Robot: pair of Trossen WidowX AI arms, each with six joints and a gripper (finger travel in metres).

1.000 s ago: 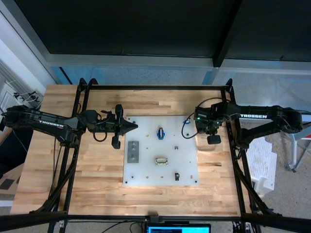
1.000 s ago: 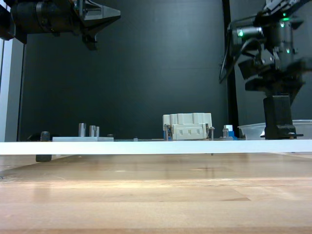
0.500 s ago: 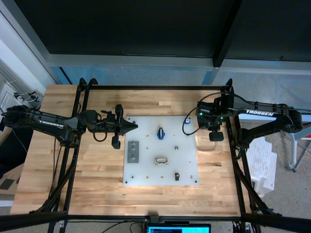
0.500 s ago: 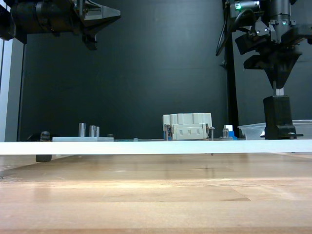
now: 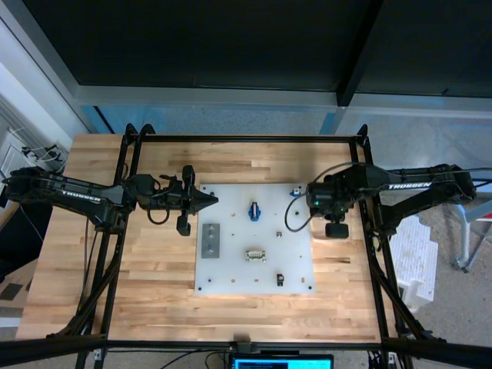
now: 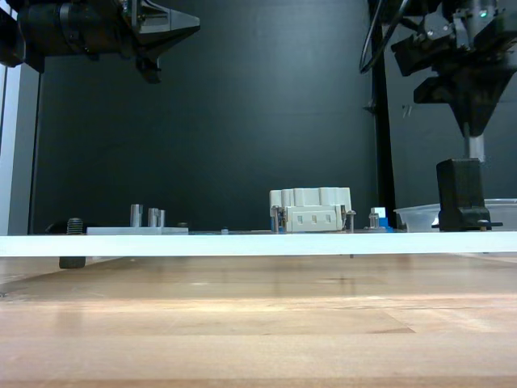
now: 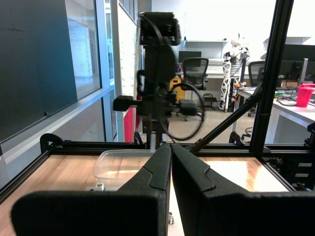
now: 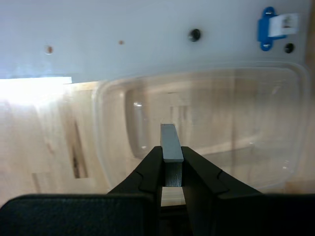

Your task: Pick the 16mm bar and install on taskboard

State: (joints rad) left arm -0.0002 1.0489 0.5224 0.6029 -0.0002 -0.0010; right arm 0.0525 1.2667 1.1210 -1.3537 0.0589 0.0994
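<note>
Two grippers hang above the table [image 5: 154, 307], and only one carries anything. The right gripper [image 8: 172, 155] is clamped on the bar [image 8: 171, 142], a short grey square-ended piece whose end sticks out past the fingertips. The right wrist view alone makes this grip plain, and shows the bar over a clear tub [image 8: 221, 98] that sits just beside the taskboard [image 8: 123, 29], near a blue clip [image 8: 268, 28]. From above, the right gripper [image 5: 336, 229] is a dark mass at the right edge of the taskboard [image 5: 231, 269]; the bar cannot be made out there. The low view gives the height: the right gripper [image 6: 475, 129] points straight down, and the bar [image 6: 477, 148] hangs from its tip well clear of the taskboard [image 6: 242, 244], with a black part [image 6: 462, 194] and the tub [image 6: 420, 217] below it in the line of sight. The left gripper [image 5: 214, 197] lies level over the board's far left corner, and the low view shows the left gripper [image 6: 194, 24] high up. Its wrist view shows the fingers of the left gripper [image 7: 171, 147] pressed together on nothing, aimed across at the other arm. The high view also lays out a grey block [image 5: 210, 240], a connector [image 5: 255, 254] and a blue part [image 5: 254, 210] on the board.
</note>
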